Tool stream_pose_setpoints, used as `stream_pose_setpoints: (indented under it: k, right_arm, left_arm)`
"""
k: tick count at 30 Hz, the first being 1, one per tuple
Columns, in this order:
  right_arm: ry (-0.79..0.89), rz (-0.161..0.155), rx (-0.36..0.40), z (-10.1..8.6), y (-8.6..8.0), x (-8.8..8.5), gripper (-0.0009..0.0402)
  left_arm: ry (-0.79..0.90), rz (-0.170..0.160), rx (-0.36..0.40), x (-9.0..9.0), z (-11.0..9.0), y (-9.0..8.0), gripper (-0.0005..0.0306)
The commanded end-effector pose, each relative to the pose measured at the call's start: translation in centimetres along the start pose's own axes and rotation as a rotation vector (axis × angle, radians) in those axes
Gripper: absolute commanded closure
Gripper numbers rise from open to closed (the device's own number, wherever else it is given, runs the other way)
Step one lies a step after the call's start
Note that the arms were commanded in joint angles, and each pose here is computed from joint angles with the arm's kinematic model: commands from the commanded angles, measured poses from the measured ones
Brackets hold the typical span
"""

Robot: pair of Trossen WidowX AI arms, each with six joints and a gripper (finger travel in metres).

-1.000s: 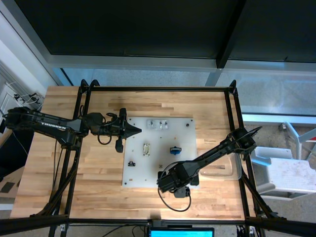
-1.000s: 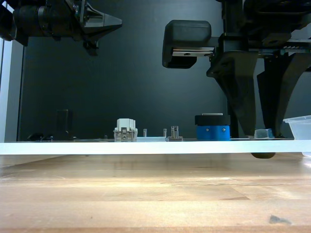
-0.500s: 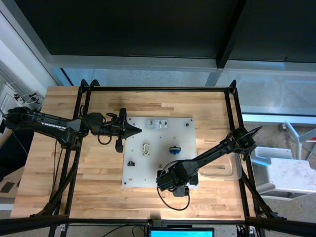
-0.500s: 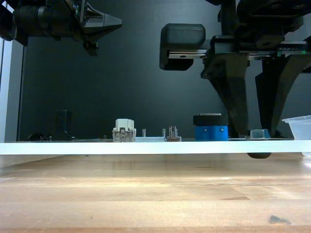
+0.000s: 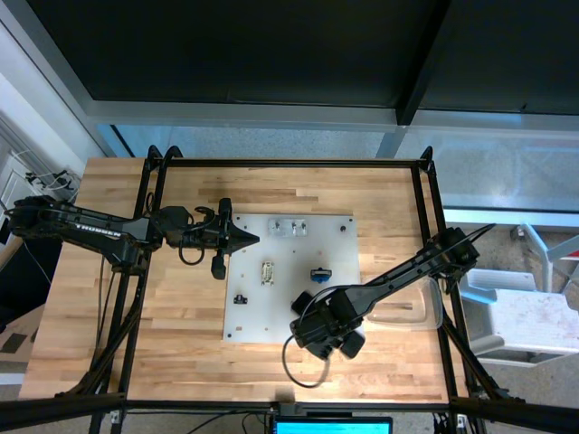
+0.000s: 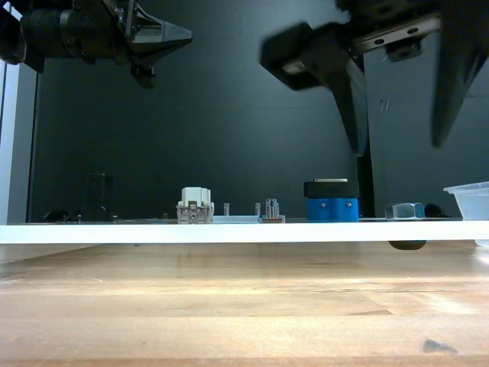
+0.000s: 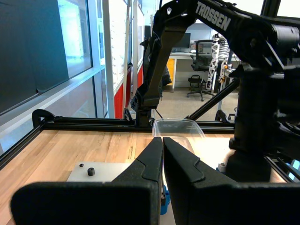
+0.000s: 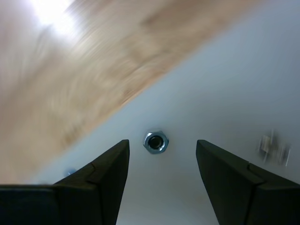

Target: Unfasten the M12 fastener and place in the container

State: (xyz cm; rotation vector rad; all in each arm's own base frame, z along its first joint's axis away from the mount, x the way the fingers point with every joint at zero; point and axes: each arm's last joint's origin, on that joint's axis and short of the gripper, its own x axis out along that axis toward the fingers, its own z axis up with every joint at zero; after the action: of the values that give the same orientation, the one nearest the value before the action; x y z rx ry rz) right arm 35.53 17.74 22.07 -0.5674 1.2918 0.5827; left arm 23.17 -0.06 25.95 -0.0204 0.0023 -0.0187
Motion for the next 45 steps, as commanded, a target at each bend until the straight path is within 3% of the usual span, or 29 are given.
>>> stream_pose_setpoints:
  k: [1,3,5,9,12,15,22,30,41,45]
  right_arm:
    - [0.015,0.001,0.35,-0.2,0.0,-0.2,0.0235]
    - [0.016,0.006,0.499,-0.2,0.1,-0.2,0.0267]
    - [0.014,0.013,0.595,-0.2,0.1,-0.2,0.0304]
    - [0.008,0.036,0.692,-0.1,0.2,-0.2,0.039]
    - [0.008,0.037,0.735,-0.1,0.2,-0.2,0.0385]
    - [0.01,0.087,0.734,0.0,0.4,-0.1,0.0395]
    - [-0.029,0.141,0.801,-0.2,0.6,1.8,0.0393]
    - [-0.026,0.136,0.888,-1.3,0.7,4.2,0.0393]
    - [-0.018,0.106,0.897,-1.6,0.6,4.0,0.0393]
    - [0.012,0.078,0.898,-2.0,0.6,3.9,0.0393]
  left_arm:
    - [-0.001,0.0,0.0,0.0,0.0,0.0,0.03]
    - [-0.001,0.0,0.0,0.0,0.0,0.0,0.03]
    - [-0.001,0.0,0.0,0.0,0.0,0.0,0.03]
    - [-0.001,0.0,0.0,0.0,0.0,0.0,0.03]
    - [-0.001,0.0,0.0,0.0,0.0,0.0,0.03]
    - [-0.001,0.0,0.0,0.0,0.0,0.0,0.03]
    - [-0.001,0.0,0.0,0.0,0.0,0.0,0.03]
    - [-0.001,0.0,0.0,0.0,0.0,0.0,0.03]
    - [-0.001,0.0,0.0,0.0,0.0,0.0,0.03]
    - [-0.001,0.0,0.0,0.0,0.0,0.0,0.03]
